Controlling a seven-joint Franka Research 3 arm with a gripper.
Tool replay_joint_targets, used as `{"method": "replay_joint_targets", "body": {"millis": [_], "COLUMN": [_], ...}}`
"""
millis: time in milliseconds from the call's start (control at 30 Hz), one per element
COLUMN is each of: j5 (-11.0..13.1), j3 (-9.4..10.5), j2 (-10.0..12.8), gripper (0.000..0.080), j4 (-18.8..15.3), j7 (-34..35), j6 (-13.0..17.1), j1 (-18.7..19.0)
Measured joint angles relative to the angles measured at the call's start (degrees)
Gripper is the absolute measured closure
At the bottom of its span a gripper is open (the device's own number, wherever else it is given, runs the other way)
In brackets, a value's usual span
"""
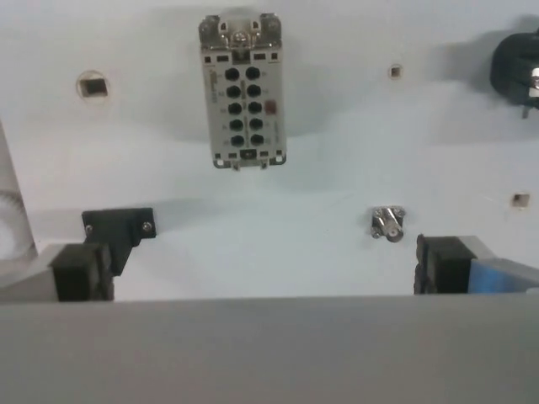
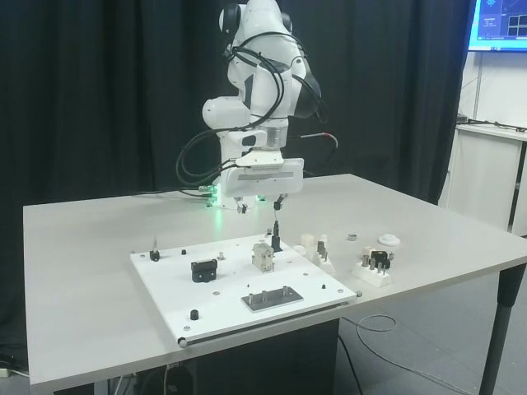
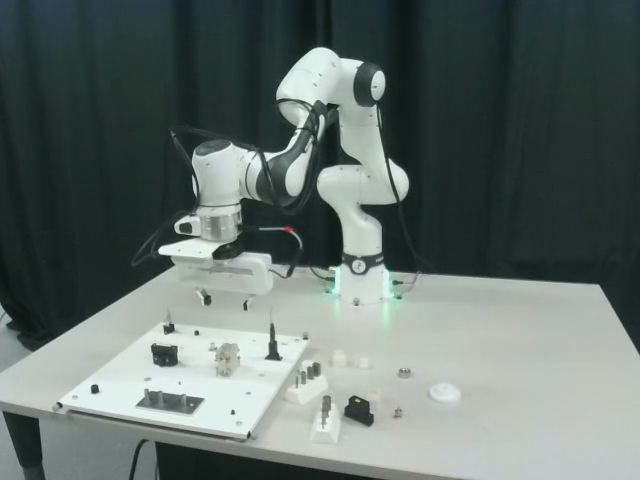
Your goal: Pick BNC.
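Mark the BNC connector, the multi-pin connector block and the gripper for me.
BNC connector (image 1: 388, 222), wrist view, on its metal barrel.
Multi-pin connector block (image 1: 243, 99), wrist view, on its pin face.
Gripper (image 1: 261, 263), wrist view, midway between fingertips.

White jointed arm (image 3: 300, 150) of rounded segments with black joint bands; black cables looped beside the wrist; flat white gripper (image 2: 258, 197) body with two short black fingers (image 1: 444, 263); green light glowing at the base (image 3: 360, 285) on the grey table (image 3: 520, 350).
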Motion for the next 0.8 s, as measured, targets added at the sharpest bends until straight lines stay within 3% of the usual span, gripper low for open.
{"method": "replay_joint_targets", "body": {"millis": [800], "j5": [0.3], "j3": [-0.01], "j2": [-0.8], "gripper": [0.0003], "j4": [-3.0], "j7": [0.0], "j6": [4.0], "j1": [0.4]}}
